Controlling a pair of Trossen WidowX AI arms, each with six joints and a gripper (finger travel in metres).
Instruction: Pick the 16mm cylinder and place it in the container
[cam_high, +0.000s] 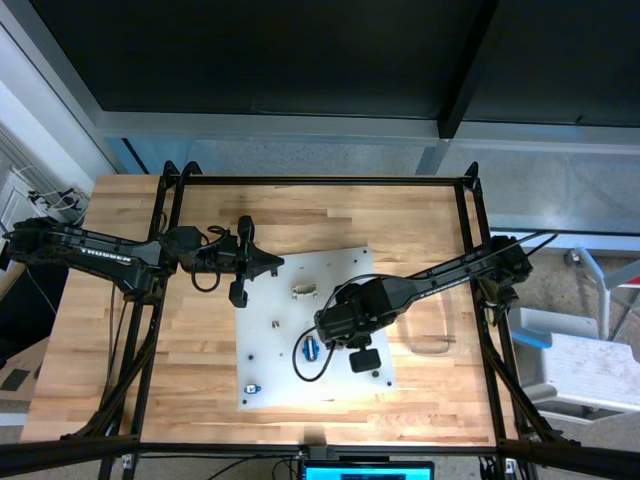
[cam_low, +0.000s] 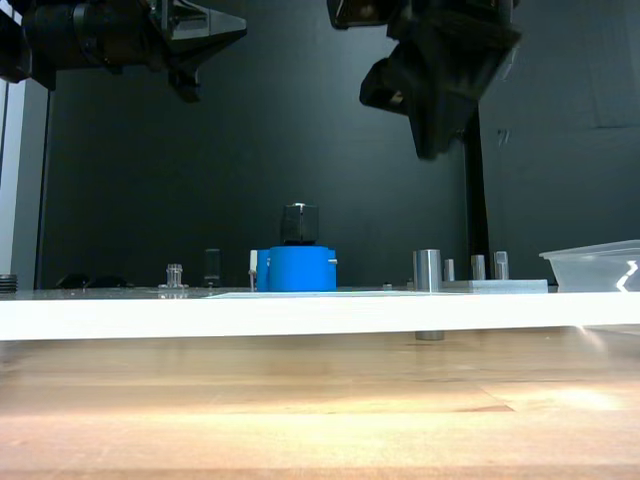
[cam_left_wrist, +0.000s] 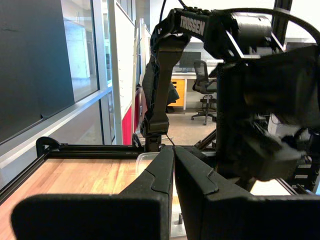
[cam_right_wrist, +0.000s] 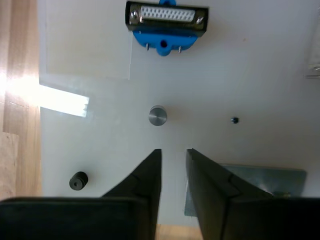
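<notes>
Finds the cylinder (cam_right_wrist: 157, 115) upright on the board (cam_high: 268, 355), just ahead of the right gripper (cam_right_wrist: 173, 152), parted a little and empty. Sees the tub (cam_low: 592, 255) beside the board. Farther back, finds the left gripper (cam_left_wrist: 173, 150) pinched tight, up high.

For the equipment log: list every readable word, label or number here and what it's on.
"TROSSEN": white letters on the left arm, high view.
"TROSSEN": white letters on the right arm, left wrist view.
Nothing else carries readable text.
The left end effector is shut, high at the white board's left edge; the right end effector is open, above the board.
</notes>
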